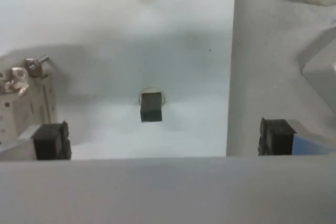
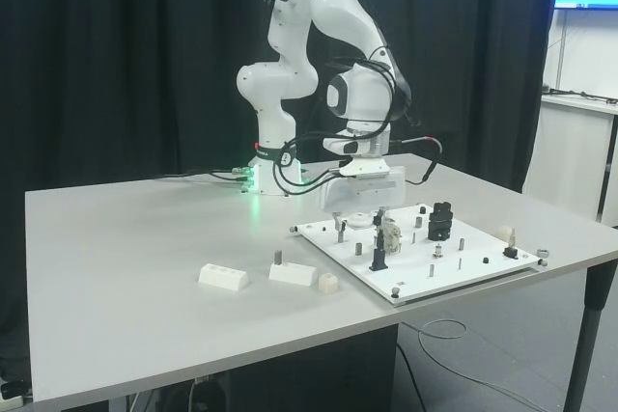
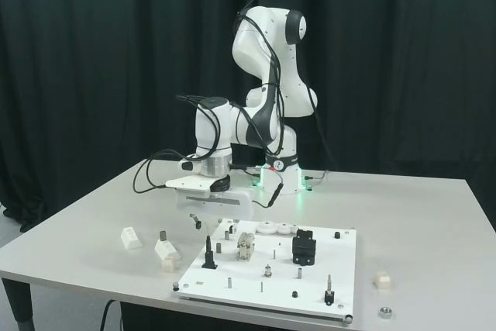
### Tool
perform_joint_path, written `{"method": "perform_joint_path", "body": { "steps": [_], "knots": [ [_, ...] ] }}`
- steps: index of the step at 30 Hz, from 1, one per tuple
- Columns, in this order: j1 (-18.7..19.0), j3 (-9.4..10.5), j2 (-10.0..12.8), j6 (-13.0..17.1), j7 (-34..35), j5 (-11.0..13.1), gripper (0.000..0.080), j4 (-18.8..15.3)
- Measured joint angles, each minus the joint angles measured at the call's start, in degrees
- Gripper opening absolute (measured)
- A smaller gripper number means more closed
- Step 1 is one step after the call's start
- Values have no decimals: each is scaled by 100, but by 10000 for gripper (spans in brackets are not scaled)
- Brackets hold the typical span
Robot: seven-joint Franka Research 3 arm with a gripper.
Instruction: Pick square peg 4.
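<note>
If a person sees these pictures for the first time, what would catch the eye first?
Most striking is the white robot arm, bent low over the white board that lies on the grey table. Its gripper hangs open above a small dark square peg, which stands midway between the two black fingertips. A green light glows at the arm's base.
</note>
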Motion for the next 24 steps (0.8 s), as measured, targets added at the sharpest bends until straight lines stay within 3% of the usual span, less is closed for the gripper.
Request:
{"method": "perform_joint_path", "body": {
  "steps": [24],
  "knots": [
    [-1, -162, -41, -399, -345, -281, 800, 312]
  ]
}}
